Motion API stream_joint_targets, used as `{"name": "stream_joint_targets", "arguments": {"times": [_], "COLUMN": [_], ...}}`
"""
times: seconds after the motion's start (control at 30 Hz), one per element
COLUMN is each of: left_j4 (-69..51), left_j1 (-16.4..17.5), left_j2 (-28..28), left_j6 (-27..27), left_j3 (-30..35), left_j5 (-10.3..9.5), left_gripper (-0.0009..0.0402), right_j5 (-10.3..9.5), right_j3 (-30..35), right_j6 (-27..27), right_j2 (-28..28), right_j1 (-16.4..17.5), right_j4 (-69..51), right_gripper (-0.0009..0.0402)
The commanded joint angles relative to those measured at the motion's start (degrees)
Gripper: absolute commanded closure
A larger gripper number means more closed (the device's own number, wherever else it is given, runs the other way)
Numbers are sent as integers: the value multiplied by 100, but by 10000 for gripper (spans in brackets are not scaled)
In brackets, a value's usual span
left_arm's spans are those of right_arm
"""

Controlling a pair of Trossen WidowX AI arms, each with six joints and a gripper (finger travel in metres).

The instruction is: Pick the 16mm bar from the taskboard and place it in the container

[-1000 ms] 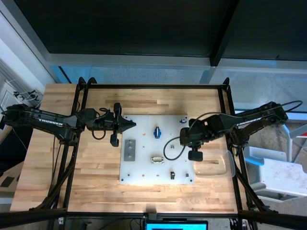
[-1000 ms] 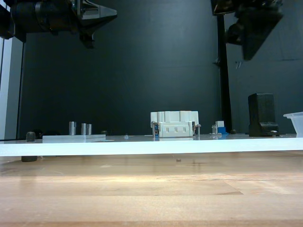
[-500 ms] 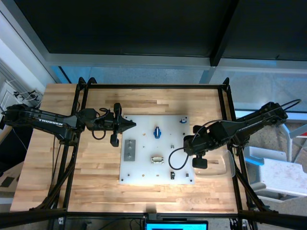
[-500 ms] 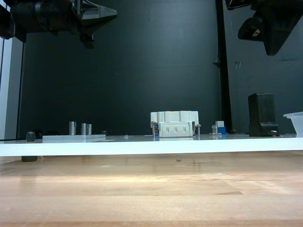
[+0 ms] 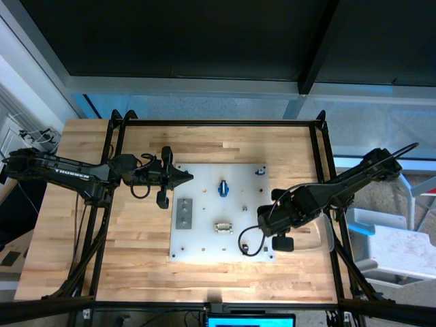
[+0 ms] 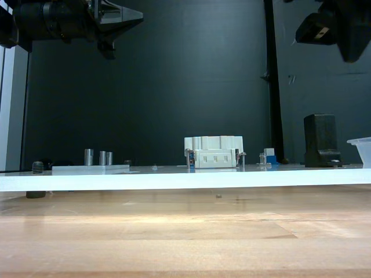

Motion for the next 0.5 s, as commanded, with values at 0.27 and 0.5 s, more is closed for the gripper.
{"name": "stream_joint_targets", "arguments": {"times": [0.27,0.5], "left_j4": [0,2], "left_j1": [0,0], "left_j2": [4,2], "left_j6": [0,0], "left_j3": [0,0], "left_j5": [2,2], "left_gripper": [393,393], "right_j5": [-120,-177], "right_j3": [2,9], "right_j6": [286,302], "right_j2": [313,468], "right_j1": [243,380], "right_j4": [210,468], "right_gripper": [393,393]}}
